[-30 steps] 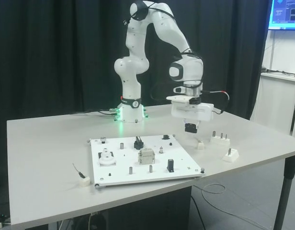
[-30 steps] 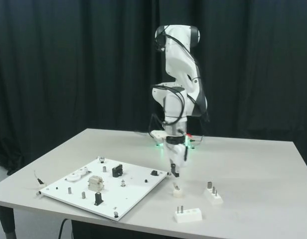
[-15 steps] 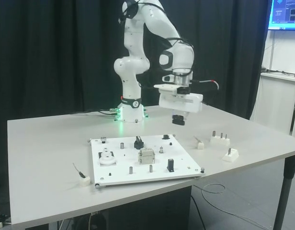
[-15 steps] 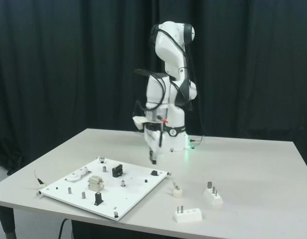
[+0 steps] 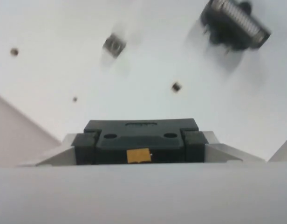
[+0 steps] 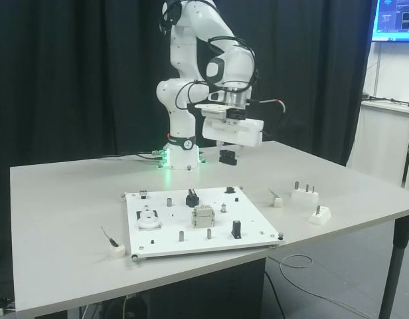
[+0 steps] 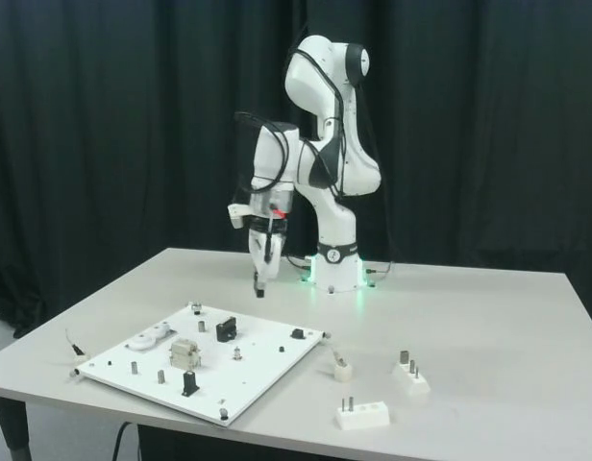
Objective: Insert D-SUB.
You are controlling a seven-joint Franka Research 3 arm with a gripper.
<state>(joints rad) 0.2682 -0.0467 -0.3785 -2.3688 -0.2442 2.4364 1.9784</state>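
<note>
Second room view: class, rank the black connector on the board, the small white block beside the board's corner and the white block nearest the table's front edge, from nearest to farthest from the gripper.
1. black connector, on the white board, close to the gripper holding a black plug.
2. small white block, just off the board's corner.
3. front white block, farthest forward.

Robotics lab: white arm (image 6: pixel 191 73) bolted on grey table (image 6: pixel 58 199), black curtains (image 7: pixel 104 125), wall monitor (image 6: pixel 395 20).
</note>
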